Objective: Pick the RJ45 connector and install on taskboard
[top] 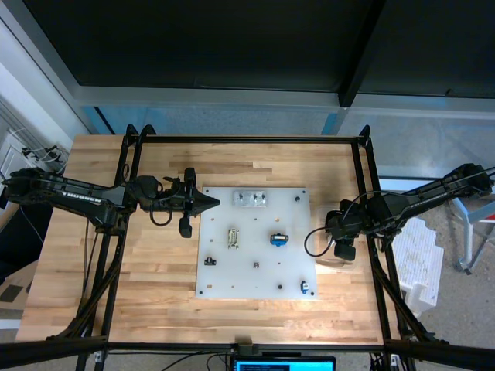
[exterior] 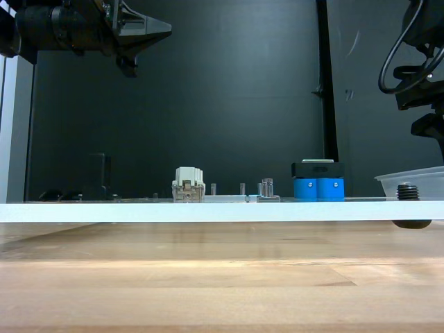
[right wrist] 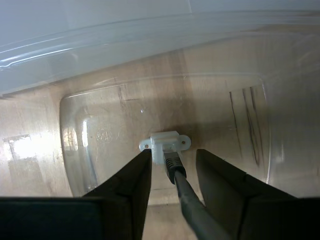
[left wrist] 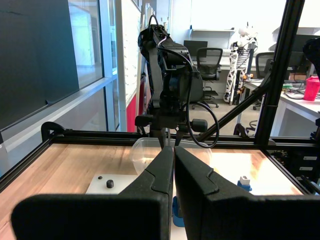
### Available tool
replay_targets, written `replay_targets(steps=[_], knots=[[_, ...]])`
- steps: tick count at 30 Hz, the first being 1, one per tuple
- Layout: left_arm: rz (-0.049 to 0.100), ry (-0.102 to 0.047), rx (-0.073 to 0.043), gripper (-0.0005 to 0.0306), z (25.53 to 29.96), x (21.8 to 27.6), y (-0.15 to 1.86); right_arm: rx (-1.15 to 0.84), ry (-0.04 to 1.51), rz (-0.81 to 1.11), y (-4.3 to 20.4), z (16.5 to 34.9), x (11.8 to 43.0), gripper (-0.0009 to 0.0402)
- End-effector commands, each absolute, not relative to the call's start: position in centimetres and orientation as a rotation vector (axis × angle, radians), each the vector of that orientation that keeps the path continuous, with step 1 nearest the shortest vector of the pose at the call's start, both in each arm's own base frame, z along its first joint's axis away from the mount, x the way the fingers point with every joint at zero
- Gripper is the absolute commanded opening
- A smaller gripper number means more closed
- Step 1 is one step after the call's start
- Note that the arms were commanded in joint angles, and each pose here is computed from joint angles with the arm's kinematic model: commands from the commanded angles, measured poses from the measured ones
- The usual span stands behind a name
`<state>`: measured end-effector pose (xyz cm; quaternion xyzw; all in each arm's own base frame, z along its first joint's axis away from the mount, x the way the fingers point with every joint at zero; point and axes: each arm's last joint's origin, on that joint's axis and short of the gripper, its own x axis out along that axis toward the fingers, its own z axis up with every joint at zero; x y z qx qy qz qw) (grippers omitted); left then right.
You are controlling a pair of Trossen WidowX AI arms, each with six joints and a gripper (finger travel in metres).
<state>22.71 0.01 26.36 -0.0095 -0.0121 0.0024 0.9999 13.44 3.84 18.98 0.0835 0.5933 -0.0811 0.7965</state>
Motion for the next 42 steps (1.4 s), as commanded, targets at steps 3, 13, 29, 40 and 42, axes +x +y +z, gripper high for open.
replay_targets(steps=[3,13,29,40,42], knots=[[0.004,-0.024,-0.019,0.0,26.36,22.71,0.01,0.18,1.276,-0.175,3.8,19.0,13.4,0.0078],[0.004,-0.024,-0.019,0.0,26.36,22.71,0.01,0.18,1.277,-0.174,3.8,19.0,13.4,0.0026],[0.004,-0.024,-0.019,0.0,26.35,22.71,0.01,0.186,1.264,-0.158,4.0,19.5,13.6,0.0],[0.005,-0.024,-0.019,0.0,26.36,22.71,0.02,0.186,1.255,-0.147,4.1,21.5,13.8,0.0],[0.004,-0.024,-0.019,0.0,26.36,22.71,0.01,0.187,1.251,-0.146,4.1,22.4,13.8,0.0]])
